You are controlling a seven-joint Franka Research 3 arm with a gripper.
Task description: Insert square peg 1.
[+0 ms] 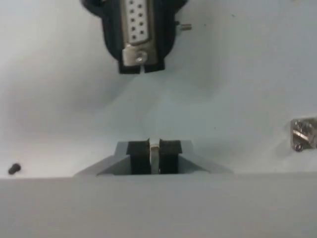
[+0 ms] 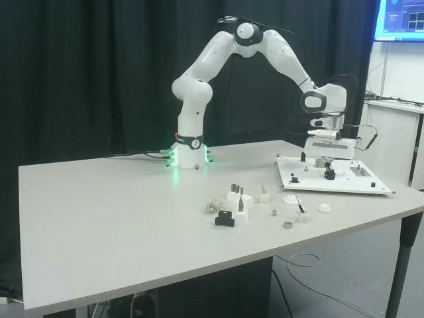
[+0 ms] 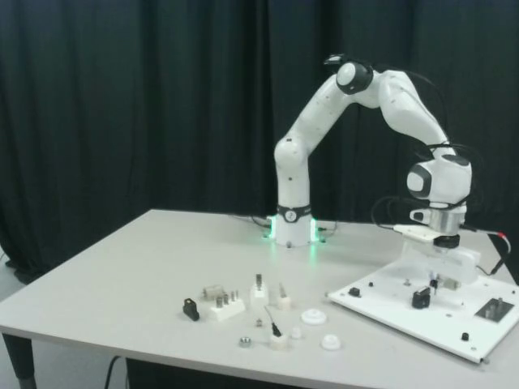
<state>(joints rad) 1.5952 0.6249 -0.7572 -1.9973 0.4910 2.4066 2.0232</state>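
The gripper (image 1: 154, 157) hangs low over a white board (image 2: 344, 182), its black fingers nearly closed on a thin grey peg (image 1: 154, 154) between the pads. Bare board lies around it. Only the wrist view shows a black connector (image 1: 140, 34) with a pinhole face just ahead; room views show small parts (image 3: 243, 312) well away on the table (image 3: 122, 275).
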